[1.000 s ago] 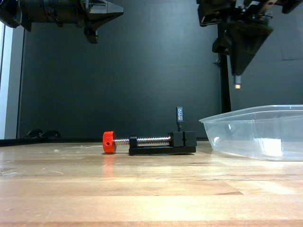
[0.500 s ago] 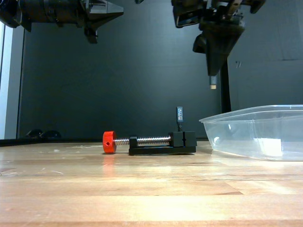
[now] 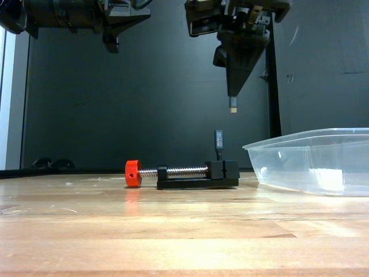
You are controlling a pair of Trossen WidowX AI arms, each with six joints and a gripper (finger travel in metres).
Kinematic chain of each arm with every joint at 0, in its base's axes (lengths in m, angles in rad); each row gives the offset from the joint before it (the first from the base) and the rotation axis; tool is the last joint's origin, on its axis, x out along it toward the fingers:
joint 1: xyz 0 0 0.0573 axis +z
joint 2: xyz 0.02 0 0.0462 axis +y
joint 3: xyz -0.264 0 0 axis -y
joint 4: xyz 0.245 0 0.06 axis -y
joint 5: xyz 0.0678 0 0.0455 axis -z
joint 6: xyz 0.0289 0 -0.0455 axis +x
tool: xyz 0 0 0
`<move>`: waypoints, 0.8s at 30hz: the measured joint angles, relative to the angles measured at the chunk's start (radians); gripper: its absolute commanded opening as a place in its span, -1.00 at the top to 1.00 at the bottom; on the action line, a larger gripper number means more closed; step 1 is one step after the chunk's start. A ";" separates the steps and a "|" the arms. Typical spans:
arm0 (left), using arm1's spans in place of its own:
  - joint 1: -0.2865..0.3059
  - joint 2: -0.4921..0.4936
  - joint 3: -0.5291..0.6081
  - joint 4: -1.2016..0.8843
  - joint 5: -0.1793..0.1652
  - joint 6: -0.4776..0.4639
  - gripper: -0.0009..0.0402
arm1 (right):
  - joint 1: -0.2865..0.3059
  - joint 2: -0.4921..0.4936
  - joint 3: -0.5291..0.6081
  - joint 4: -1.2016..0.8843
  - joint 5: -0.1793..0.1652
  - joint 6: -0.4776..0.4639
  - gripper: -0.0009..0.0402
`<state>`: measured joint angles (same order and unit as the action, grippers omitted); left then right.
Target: Pick the usb-c connector and install on the hub
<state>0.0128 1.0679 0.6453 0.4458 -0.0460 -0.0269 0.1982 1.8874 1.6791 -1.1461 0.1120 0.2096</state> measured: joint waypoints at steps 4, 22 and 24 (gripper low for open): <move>0.000 0.000 0.000 0.000 0.000 0.000 0.96 | -0.003 0.031 0.026 0.000 0.000 -0.011 0.96; 0.000 0.000 0.000 0.000 0.000 0.000 0.96 | -0.023 0.083 0.054 0.024 0.000 -0.048 0.96; 0.000 0.000 0.000 0.000 0.000 0.000 0.96 | -0.024 0.083 0.054 0.024 0.000 -0.048 0.96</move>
<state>0.0128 1.0679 0.6453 0.4458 -0.0460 -0.0269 0.1741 1.9701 1.7332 -1.1221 0.1116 0.1619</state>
